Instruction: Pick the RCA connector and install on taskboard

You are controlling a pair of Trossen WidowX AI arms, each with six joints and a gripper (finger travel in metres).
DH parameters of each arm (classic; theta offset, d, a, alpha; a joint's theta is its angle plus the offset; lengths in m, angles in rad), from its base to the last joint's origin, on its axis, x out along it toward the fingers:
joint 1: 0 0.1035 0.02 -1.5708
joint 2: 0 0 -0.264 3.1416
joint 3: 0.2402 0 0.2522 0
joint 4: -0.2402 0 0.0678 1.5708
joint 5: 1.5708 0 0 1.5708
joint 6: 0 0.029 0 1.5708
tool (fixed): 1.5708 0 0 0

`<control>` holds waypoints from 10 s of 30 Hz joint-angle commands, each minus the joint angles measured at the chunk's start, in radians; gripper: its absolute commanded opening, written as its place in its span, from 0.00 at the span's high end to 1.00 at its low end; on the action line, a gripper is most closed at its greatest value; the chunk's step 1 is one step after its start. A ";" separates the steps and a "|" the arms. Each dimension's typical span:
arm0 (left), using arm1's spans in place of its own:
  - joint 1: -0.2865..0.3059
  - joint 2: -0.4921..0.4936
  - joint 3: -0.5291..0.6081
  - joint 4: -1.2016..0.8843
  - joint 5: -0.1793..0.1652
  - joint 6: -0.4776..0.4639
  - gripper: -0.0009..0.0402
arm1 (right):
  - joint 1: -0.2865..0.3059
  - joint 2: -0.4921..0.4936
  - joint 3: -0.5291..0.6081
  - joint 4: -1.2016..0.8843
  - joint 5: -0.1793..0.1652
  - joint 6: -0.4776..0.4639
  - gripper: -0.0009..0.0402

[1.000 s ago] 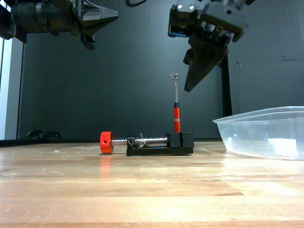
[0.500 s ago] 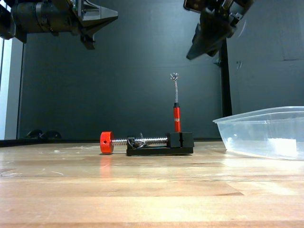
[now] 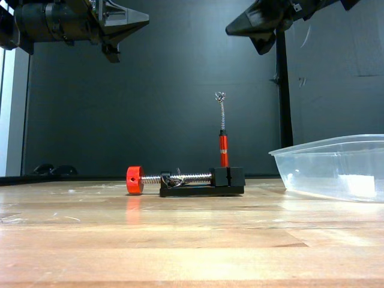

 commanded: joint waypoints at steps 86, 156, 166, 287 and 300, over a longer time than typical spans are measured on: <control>0.000 0.000 0.000 0.000 0.000 0.000 0.98 | -0.082 -0.206 -0.348 0.503 -0.034 0.004 0.98; 0.000 0.000 0.000 0.000 0.000 0.000 0.98 | -0.080 -0.206 -0.348 0.530 -0.035 0.008 0.98; 0.000 0.000 0.000 0.000 0.000 0.000 0.98 | -0.080 -0.206 -0.348 0.531 -0.035 0.008 0.98; 0.000 0.000 0.000 0.000 0.000 0.000 0.98 | -0.080 -0.206 -0.348 0.531 -0.035 0.008 0.98; 0.000 0.000 0.000 0.000 0.000 0.000 0.98 | -0.080 -0.206 -0.348 0.531 -0.035 0.008 0.98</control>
